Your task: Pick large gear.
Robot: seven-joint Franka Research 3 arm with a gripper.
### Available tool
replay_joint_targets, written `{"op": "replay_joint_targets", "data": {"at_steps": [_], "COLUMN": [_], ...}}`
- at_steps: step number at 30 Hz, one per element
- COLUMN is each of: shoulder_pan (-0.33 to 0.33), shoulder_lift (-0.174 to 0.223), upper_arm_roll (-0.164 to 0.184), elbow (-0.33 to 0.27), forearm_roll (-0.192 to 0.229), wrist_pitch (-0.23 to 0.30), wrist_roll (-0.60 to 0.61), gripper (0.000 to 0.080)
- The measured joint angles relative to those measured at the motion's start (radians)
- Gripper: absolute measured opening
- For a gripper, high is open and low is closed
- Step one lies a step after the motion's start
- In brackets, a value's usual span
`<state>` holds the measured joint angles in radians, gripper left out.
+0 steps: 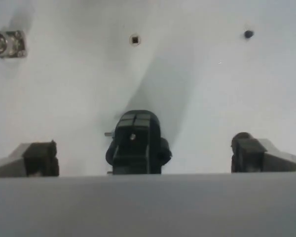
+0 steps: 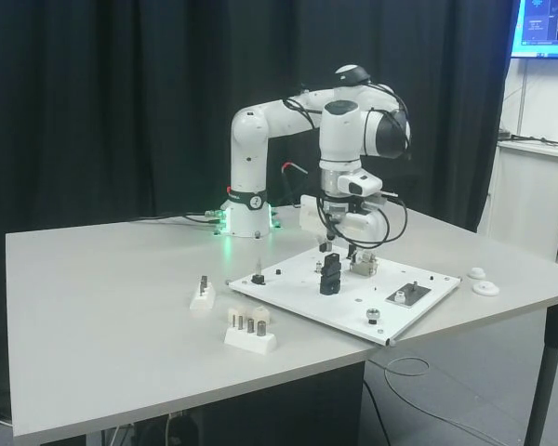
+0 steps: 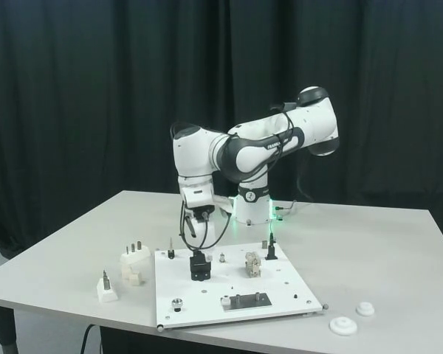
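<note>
The large gear (image 2: 486, 288) is a white disc lying on the grey table to the right of the white board (image 2: 298, 297); the second room view shows this large gear (image 3: 342, 325) near the table's front edge. A smaller white disc (image 2: 476, 272) lies just beside it. My gripper (image 2: 327, 249) hangs over the board, far from both discs. It is open, directly above a black block (image 1: 137, 140) that stands between the spread fingers (image 1: 39, 158) without touching them. In the second room view the gripper (image 3: 198, 221) is a little above the block (image 3: 200, 265).
The board carries a metal part (image 2: 364, 265), a black plate (image 2: 409, 295), a round nut (image 2: 373, 313) and thin pegs (image 2: 259, 277). Two white holders with pins (image 2: 251, 330) (image 2: 202, 295) stand on the table to the left of the board.
</note>
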<state>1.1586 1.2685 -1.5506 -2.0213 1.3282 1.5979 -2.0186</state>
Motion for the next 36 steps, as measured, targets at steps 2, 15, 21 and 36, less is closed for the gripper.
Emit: {"op": "replay_joint_targets", "data": {"at_steps": [2, 15, 21, 36], "shoulder_pan": [0.0, 0.003, 0.004, 0.014], "shoulder_lift": [0.0, 0.0, 0.0, 0.003], "upper_arm_roll": [-0.01, -0.044, -0.047, -0.046], "elbow": [0.006, 0.035, 0.05, 0.092], "forearm_roll": [0.0, -0.003, -0.021, -0.092], "wrist_pitch": [-0.012, -0.043, -0.043, -0.016], "wrist_roll": [0.009, 0.197, 0.241, 0.414], "gripper": [0.068, 0.0798, 0.08, 0.08]}}
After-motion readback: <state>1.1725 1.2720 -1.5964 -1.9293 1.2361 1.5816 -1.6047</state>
